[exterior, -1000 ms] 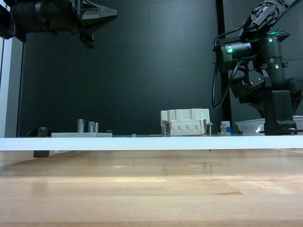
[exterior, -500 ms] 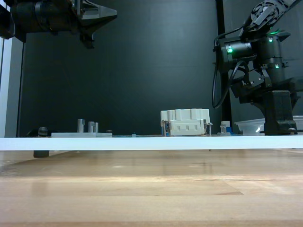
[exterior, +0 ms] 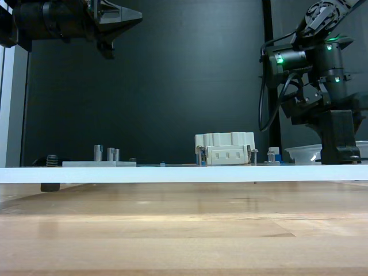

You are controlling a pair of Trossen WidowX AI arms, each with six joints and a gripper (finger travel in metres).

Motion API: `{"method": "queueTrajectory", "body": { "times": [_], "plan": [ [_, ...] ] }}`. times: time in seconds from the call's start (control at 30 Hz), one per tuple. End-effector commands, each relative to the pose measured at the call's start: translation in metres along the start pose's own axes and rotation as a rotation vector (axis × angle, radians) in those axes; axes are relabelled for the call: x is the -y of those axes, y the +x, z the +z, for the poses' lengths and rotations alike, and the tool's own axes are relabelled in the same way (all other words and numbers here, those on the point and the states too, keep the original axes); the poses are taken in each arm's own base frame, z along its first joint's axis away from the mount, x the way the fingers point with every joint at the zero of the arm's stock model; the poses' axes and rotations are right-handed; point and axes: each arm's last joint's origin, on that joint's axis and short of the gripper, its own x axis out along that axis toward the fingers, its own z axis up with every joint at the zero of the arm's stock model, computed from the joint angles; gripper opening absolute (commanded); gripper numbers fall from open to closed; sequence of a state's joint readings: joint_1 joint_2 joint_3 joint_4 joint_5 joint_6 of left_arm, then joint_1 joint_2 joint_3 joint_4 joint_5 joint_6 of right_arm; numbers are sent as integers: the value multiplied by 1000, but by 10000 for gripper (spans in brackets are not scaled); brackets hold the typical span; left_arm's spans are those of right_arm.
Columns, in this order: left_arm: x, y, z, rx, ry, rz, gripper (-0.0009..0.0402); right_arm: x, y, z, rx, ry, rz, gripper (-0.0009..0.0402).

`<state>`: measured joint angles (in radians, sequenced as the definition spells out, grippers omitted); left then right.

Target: Pick the 16mm bar and install on taskboard

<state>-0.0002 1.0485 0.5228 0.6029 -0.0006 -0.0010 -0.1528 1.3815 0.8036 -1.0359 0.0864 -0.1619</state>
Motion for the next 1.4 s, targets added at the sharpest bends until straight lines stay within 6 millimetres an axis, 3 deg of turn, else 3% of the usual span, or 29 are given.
{"method": "queueTrajectory", "body": {
  "times": [0.03, 0.47, 0.87, 1.4],
  "plan": [
    [0, 0, 0, 0, 0, 0, 0, 1, -13, 2, 14, 25, -3, 4],
    [0, 0, 0, 0, 0, 0, 0, 5, -63, 4, 89, 133, -7, 4],
    [0, 0, 0, 0, 0, 0, 0, 1, -90, 5, 119, 140, -8, 4],
    [0, 0, 0, 0, 0, 0, 0, -44, -100, 8, 157, 183, 15, 4]
  ]
}}
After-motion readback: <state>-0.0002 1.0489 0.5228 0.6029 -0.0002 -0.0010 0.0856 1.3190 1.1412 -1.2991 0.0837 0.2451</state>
